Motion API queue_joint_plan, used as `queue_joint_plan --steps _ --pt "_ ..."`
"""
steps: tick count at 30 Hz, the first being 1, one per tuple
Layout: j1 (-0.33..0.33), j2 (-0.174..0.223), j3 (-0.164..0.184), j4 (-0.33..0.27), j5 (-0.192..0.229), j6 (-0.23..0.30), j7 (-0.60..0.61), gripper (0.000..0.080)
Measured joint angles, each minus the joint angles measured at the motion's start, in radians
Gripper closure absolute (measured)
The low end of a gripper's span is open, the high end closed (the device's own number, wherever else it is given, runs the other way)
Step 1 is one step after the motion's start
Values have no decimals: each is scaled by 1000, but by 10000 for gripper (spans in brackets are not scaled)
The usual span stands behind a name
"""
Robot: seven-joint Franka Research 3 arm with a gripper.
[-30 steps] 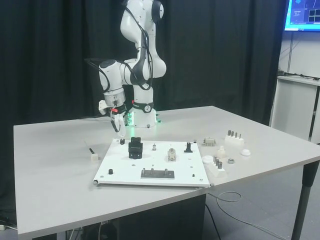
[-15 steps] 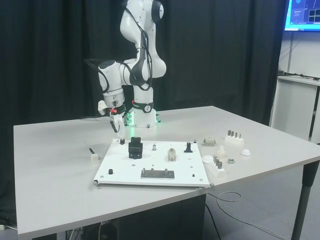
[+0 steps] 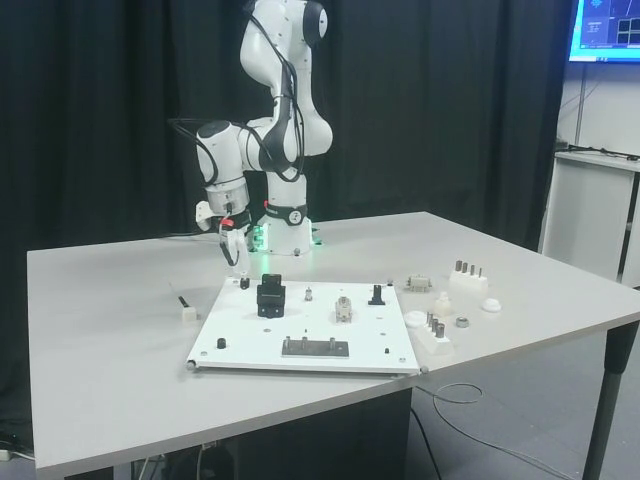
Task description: Insert Ethernet.
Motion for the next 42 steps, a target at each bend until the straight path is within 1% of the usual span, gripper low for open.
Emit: queue_joint_plan --steps 32,34,35,40,41,42 --pt "4 6 -4 0 0 8 -10 715" --pt "4 8 -5 0 -4 13 -10 715" --pt "4 10 -6 0 -8 15 -10 669" --pt "4 14 -12 0 -27 5 -10 669" --pt "4 14 -14 0 -29 1 -10 321" --pt "4 14 -17 1 -32 -3 -10 321"
